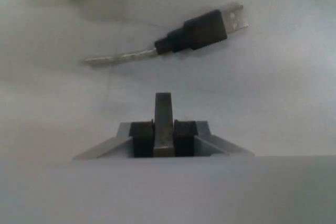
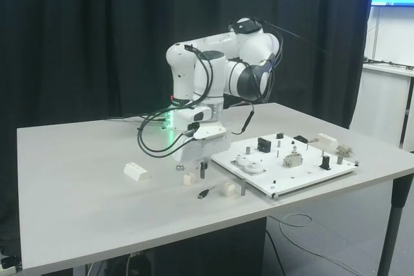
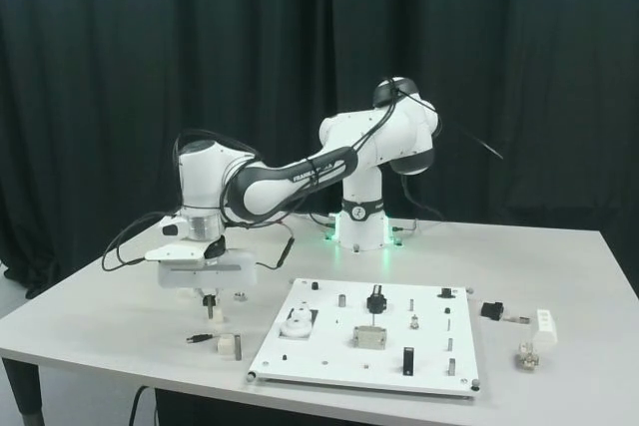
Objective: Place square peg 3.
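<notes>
My gripper (image 1: 163,132) is shut on a slim grey square peg (image 1: 163,111), which stands upright between the black pads (image 1: 140,137). In the first room view the gripper (image 2: 202,170) hangs just above the grey table, left of the white assembly board (image 2: 304,176). The peg (image 2: 202,175) points down, its tip close to the tabletop. From the second room view the gripper (image 3: 209,300) is off the board's (image 3: 329,361) left edge. Whether the peg touches the table cannot be told.
A black USB plug (image 1: 202,29) with a short cable lies on the table just past the peg, also visible as the plug (image 2: 203,193). Small white blocks (image 2: 189,178) (image 2: 229,189) (image 2: 136,171) sit nearby. The board carries gears, pegs and connectors.
</notes>
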Tool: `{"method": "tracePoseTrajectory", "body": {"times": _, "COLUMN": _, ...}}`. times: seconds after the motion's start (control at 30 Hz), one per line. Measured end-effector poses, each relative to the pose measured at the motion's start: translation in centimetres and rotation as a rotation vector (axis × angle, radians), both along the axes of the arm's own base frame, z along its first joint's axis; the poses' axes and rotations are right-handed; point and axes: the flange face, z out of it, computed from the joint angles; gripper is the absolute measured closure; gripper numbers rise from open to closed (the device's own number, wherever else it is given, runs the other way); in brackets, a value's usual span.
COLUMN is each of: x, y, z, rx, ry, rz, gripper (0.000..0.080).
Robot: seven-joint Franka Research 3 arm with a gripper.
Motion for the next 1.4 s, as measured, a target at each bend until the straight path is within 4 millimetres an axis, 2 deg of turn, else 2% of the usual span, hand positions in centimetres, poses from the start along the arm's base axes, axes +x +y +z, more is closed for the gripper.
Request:
{"method": "tracePoseTrajectory", "body": {"times": 0.33, "x": -0.5, "y": -0.5, "z": -1.8, "rx": -0.011, "ry": -0.002, "rz": 0.000, "gripper": 0.0727}}
{"method": "tracePoseTrajectory", "body": {"times": 0.67, "x": -0.6, "y": -0.7, "z": -2.8, "rx": -0.011, "ry": -0.008, "rz": -0.008, "gripper": 0.0727}}
{"method": "tracePoseTrajectory", "body": {"times": 1.03, "x": -0.8, "y": -1.2, "z": -3.3, "rx": -0.006, "ry": -0.021, "rz": -0.022, "gripper": 0.0727}}
{"method": "tracePoseTrajectory", "body": {"times": 1.33, "x": -0.9, "y": -1.7, "z": -2.8, "rx": -0.012, "ry": -0.025, "rz": -0.036, "gripper": 0.0727}}
{"method": "tracePoseTrajectory", "body": {"times": 1.37, "x": -0.9, "y": -1.7, "z": -2.7, "rx": -0.013, "ry": -0.026, "rz": -0.037, "gripper": 0.0134}}
{"method": "tracePoseTrajectory", "body": {"times": 1.4, "x": -0.9, "y": -1.7, "z": -2.5, "rx": -0.014, "ry": -0.027, "rz": -0.038, "gripper": 0.0134}}
